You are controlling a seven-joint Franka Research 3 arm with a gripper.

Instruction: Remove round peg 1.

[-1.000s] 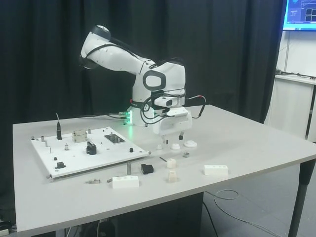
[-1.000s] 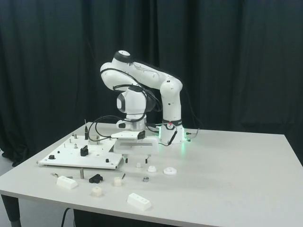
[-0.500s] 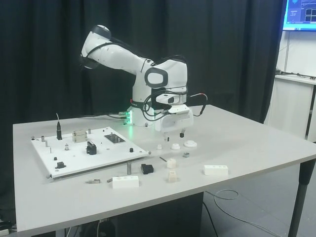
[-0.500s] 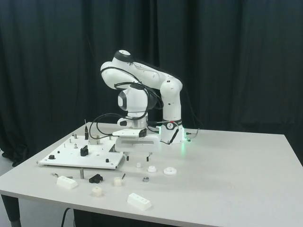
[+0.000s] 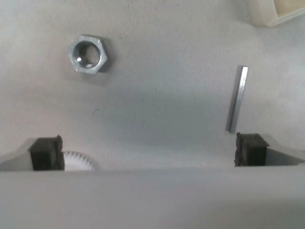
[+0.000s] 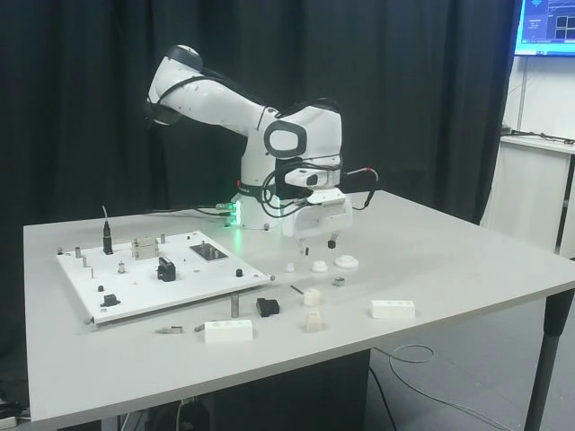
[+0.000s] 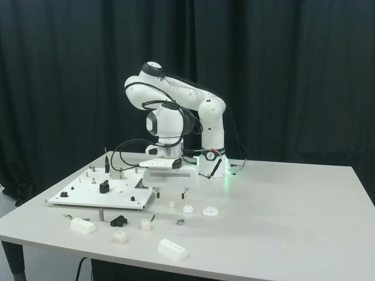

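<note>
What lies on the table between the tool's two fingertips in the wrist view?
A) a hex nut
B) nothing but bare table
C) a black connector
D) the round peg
B: the tool is open and only bare grey table shows between its fingertips; the hex nut lies apart from it.

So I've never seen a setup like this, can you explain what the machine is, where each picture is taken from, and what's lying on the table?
It is a white robot arm bolted on a grey table. Two pictures come from cameras in the room; the third looks down from the wrist, past the hand. The hand is open, holds nothing, and hangs above loose parts. The wrist view shows a metal nut, a thin metal bar and the edge of a white gear. A white board with small fittings lies beside them.
</note>
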